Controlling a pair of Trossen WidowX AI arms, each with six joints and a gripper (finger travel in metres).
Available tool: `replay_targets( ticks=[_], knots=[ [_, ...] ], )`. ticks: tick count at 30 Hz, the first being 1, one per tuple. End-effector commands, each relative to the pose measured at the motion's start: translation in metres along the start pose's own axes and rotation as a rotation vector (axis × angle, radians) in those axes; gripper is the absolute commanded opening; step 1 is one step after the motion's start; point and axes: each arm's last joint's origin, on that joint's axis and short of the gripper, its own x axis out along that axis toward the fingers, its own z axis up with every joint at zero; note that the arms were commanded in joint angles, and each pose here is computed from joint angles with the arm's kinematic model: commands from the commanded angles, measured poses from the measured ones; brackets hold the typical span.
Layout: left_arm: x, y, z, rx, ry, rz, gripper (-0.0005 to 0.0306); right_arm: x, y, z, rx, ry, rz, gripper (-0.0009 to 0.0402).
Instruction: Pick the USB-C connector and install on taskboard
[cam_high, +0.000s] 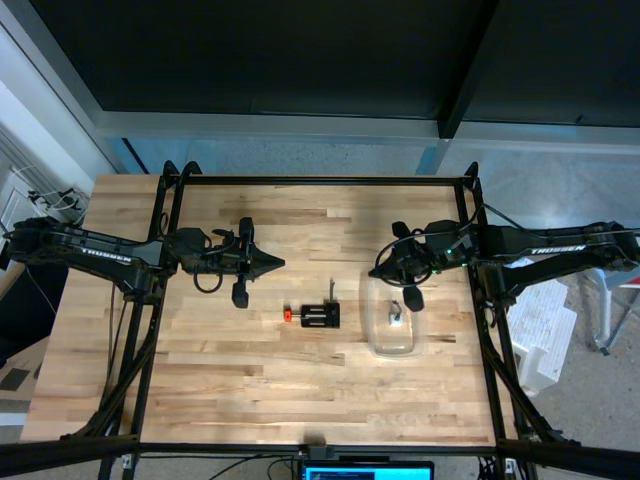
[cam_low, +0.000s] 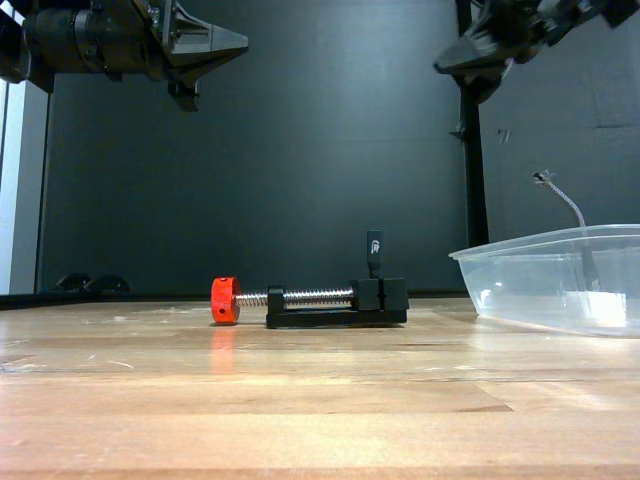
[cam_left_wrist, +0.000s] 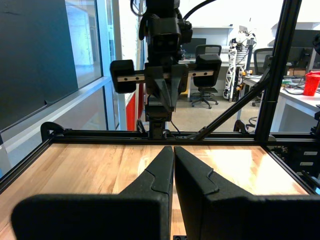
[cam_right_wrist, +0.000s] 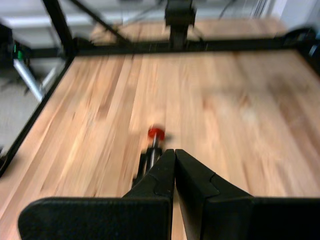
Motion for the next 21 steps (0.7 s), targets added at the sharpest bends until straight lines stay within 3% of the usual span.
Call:
replay_targets(
  ticks=[1,10,21],
  knots=[
    [0.0,0.0,0.0,0.0,0.001,0.0,0.0,-0.01,0.006,0.003,0.011,0.112,-0.003,0.0],
    [0.0,0.0,0.0,0.0,0.001,0.0,0.0,-0.035,0.015,0.01,0.057,0.364,-0.049,0.0],
    [0.0,0.0,0.0,0.0,0.0,0.0,0.0,-0.028,0.025,0.02,0.047,0.666,-0.079,0.0]
  ],
)
